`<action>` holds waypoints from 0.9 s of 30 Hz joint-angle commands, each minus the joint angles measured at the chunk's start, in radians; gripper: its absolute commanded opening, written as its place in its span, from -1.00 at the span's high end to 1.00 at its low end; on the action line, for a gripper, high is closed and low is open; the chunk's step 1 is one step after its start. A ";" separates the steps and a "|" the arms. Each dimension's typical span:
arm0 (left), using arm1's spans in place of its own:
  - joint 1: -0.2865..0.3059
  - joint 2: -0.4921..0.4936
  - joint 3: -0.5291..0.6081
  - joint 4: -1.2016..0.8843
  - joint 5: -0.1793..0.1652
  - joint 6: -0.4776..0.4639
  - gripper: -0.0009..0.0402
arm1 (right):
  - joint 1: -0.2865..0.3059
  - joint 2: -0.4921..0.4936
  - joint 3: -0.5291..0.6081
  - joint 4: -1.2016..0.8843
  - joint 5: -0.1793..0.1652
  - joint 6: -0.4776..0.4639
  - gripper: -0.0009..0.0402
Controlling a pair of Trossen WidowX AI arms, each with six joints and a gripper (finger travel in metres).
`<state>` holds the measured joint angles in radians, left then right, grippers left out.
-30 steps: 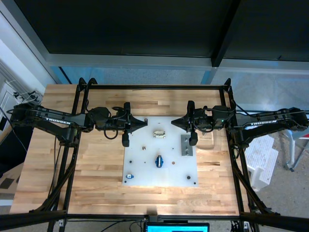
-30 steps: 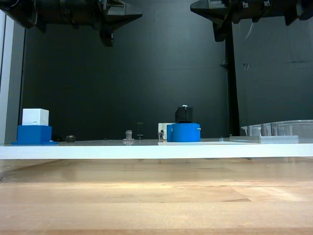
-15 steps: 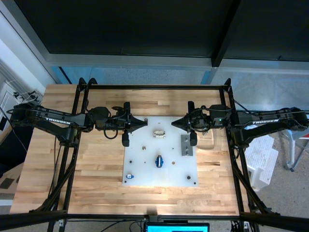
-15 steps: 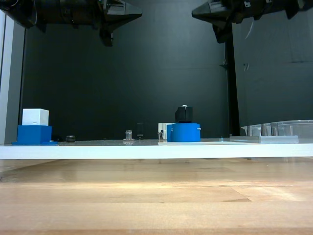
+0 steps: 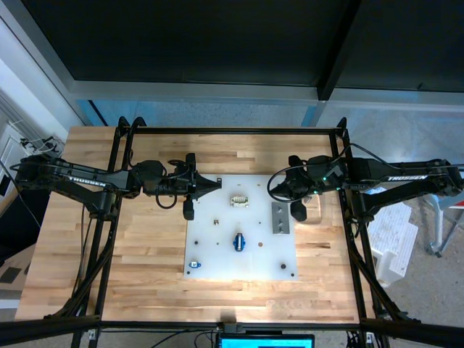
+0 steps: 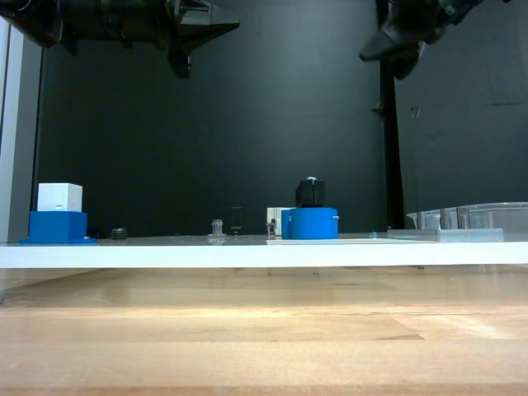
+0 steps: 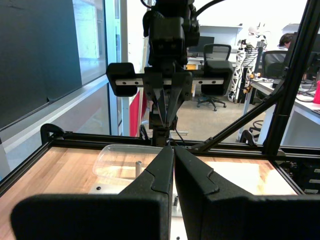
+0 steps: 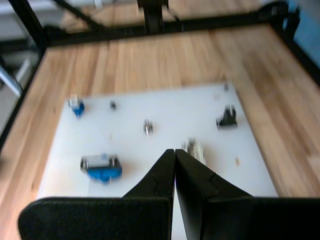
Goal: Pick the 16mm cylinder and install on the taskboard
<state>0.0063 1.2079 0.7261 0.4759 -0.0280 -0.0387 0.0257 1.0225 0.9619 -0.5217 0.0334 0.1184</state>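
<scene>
Cylinder (image 7: 137, 169) stands upright in the clear tray (image 7: 112, 152), at four o'clock from my closed right end effector (image 8: 174, 151) over the taskboard (image 5: 210, 246). My left end effector (image 7: 173, 149), closed too, hangs farther off.

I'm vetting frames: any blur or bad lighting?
Right wrist view: blurred, taskboard smeared below the shut right tool. Left wrist view: sharp, bright room past the shut left tool. Low view: dark backdrop, both tools silhouetted above the board.

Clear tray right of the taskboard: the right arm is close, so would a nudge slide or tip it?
Probably slides: the clear tray looks thin and light, lying loose on the wooden table. Tipping seems unlikely; it is low and wide. The left gripper and right gripper, both shut, hang high above the taskboard.
</scene>
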 commanded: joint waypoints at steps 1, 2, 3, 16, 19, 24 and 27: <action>0.000 0.000 0.000 0.000 0.000 0.000 0.95 | 0.006 0.000 0.019 -0.110 0.000 0.009 0.96; 0.000 0.000 0.000 0.000 0.000 0.000 0.95 | 0.009 0.000 0.025 -0.147 0.000 0.011 0.96; 0.000 0.000 0.000 0.000 0.000 0.000 0.95 | 0.011 0.000 0.030 -0.181 0.000 0.018 0.96; 0.000 0.000 0.000 0.000 0.000 0.000 0.95 | 0.027 0.000 0.069 -0.515 0.001 0.053 0.96; 0.000 0.000 0.000 0.000 0.000 0.000 0.95 | 0.027 0.000 0.069 -0.554 0.001 0.053 0.96; 0.000 0.000 0.000 0.000 0.000 0.000 0.95 | 0.029 0.000 0.069 -0.620 0.001 0.053 0.96; 0.000 0.000 0.000 0.000 0.000 0.000 0.95 | 0.029 0.000 0.069 -0.665 0.000 0.052 0.96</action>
<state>0.0063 1.2079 0.7261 0.4759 -0.0277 -0.0387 0.0547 1.0229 1.0317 -1.1667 0.0334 0.1711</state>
